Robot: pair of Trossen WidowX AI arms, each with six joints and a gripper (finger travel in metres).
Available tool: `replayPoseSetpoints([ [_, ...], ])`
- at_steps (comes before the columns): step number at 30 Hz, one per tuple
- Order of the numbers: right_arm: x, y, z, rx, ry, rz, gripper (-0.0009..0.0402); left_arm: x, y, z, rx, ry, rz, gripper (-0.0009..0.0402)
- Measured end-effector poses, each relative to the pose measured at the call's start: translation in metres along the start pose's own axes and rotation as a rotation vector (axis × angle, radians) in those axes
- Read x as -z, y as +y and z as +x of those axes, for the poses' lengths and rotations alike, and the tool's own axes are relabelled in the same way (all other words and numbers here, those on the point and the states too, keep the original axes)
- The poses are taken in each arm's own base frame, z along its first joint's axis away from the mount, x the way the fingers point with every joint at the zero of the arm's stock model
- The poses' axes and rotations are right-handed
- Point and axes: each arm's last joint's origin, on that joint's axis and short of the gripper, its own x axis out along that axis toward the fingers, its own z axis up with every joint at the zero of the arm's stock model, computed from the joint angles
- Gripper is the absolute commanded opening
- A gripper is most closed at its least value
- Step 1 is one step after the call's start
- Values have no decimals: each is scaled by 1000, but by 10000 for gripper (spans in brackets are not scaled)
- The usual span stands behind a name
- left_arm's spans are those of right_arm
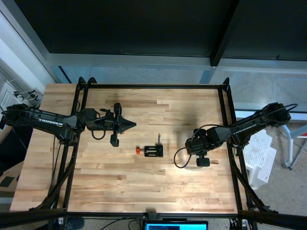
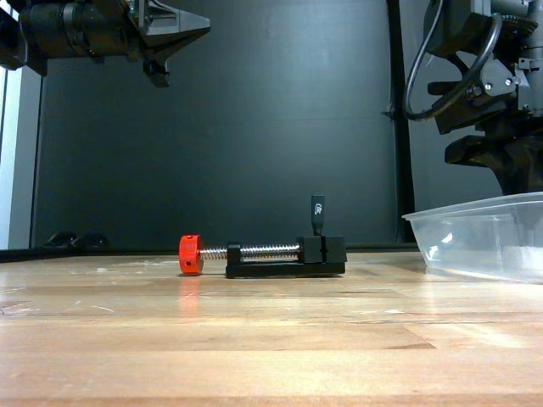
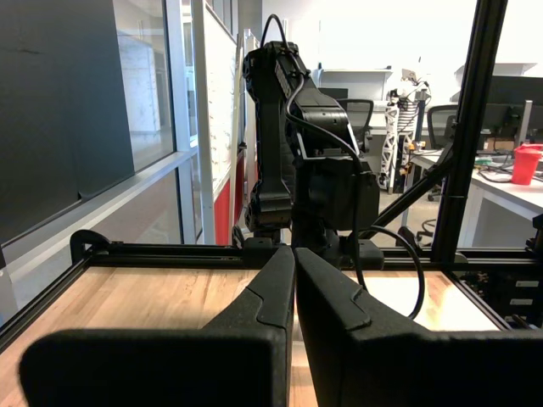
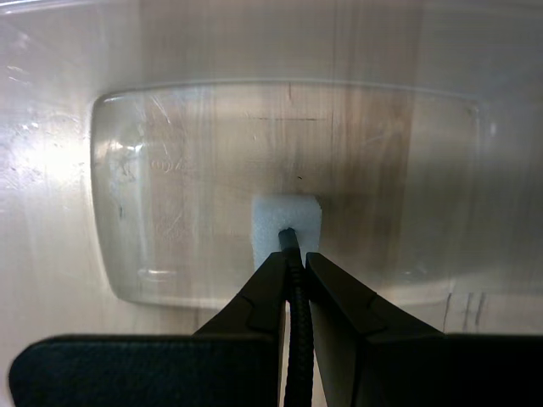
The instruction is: Pick the USB-C connector and install on taskboard
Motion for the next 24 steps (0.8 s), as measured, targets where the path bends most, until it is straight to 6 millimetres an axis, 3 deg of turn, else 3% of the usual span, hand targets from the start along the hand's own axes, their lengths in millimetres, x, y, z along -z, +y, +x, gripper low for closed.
replayPoseSetpoints([
  [13,-6,1,-17,3,12,0,0,0,0,0,0,0,0,0],
  [24,-21,-2,-57,6,4,53,0,0,0,0,0,0,0,0],
])
